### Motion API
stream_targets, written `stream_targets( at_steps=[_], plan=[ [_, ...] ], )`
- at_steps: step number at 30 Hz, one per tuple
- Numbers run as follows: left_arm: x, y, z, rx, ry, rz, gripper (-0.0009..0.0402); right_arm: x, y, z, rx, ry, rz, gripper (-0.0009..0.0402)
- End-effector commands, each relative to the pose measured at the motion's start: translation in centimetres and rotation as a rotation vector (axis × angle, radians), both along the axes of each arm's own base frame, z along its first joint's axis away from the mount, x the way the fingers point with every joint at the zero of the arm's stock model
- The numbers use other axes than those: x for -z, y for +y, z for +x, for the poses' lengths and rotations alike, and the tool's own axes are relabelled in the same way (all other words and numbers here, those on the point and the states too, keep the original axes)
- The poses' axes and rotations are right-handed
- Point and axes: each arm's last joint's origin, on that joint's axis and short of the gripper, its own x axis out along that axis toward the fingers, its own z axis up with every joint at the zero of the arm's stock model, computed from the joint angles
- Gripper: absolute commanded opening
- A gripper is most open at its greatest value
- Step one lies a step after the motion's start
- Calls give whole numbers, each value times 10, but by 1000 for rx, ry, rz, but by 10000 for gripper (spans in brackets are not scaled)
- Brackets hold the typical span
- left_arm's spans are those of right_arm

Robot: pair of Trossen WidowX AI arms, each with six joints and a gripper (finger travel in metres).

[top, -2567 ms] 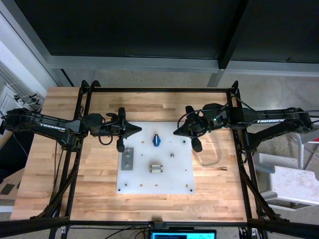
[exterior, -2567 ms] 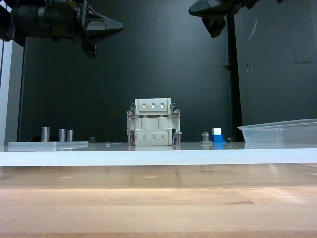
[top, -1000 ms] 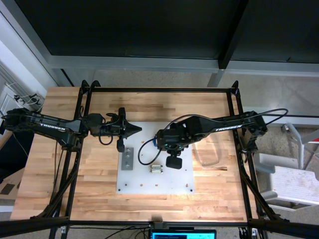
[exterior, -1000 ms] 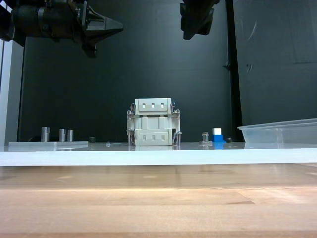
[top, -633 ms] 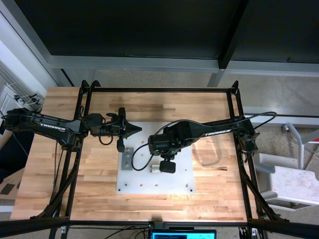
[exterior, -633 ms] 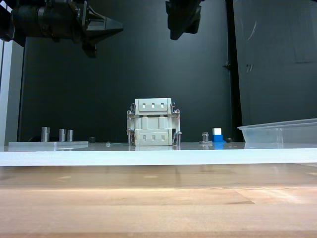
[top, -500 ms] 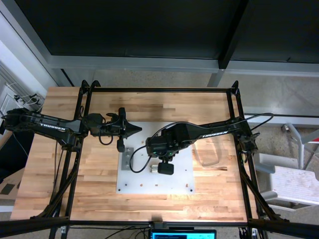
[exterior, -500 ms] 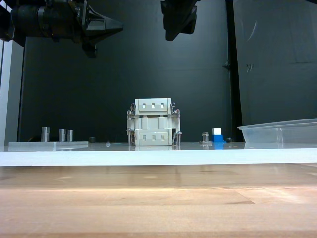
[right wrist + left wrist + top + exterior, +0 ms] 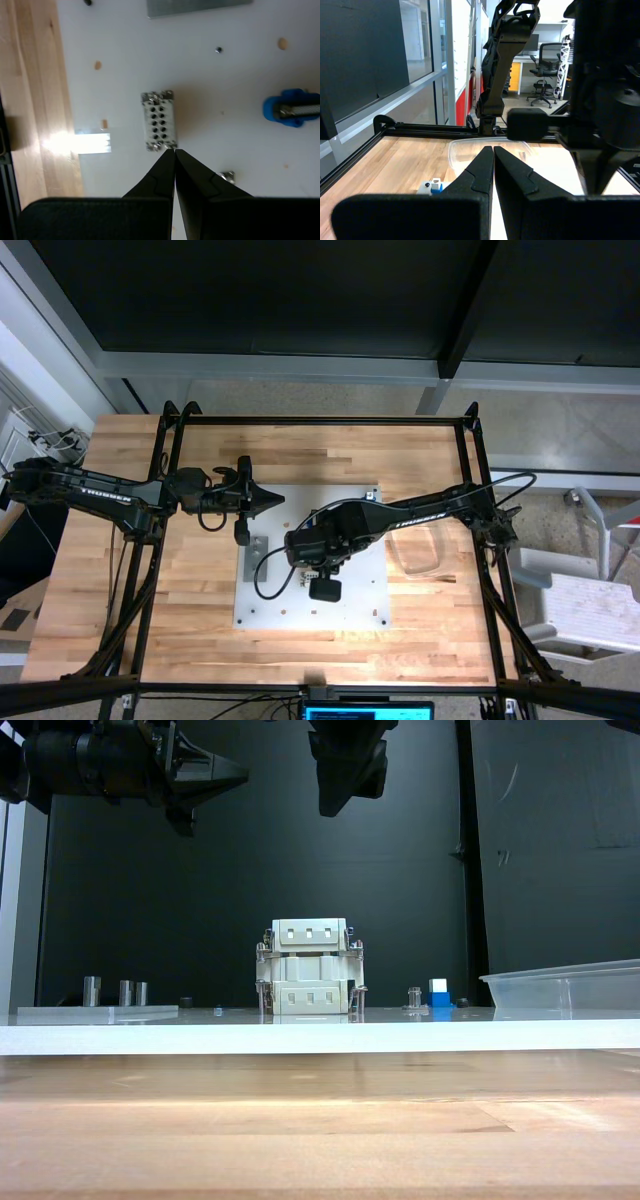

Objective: Remove the HAN10-E connector and place it in the container

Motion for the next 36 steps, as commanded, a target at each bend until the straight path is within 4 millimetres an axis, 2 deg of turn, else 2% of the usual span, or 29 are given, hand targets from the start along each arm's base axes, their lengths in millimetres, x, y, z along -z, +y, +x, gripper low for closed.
stream_targets(
  at_steps=[1, 4, 5, 17, 22, 27, 29, 36],
  plan=[
    [0, 0, 0, 0, 0, 0, 0, 9, 3, 4, -1, 18, 2, 7],
    [0, 0, 0, 0, -3, 0, 0, 9, 5, 5, -2, 14, 10, 30],
    [0, 0, 0, 0, 0, 0, 0, 15, 7, 8, -3, 24, 8, 41],
    [2, 0, 0, 0, 22, 0, 0, 23, 9, 13, -3, 26, 12, 187],
    [2, 0, 0, 0, 23, 0, 0, 29, 11, 13, -20, 30, 6, 231],
    [2, 0, 0, 0, 23, 0, 0, 38, 12, 16, -18, 39, -12, 253],
    [2, 0, 0, 0, 24, 0, 0, 46, 13, 21, -20, 43, -14, 256],
    [2, 0, 0, 0, 21, 0, 0, 57, 15, 26, -41, 49, -12, 254]
  ],
)
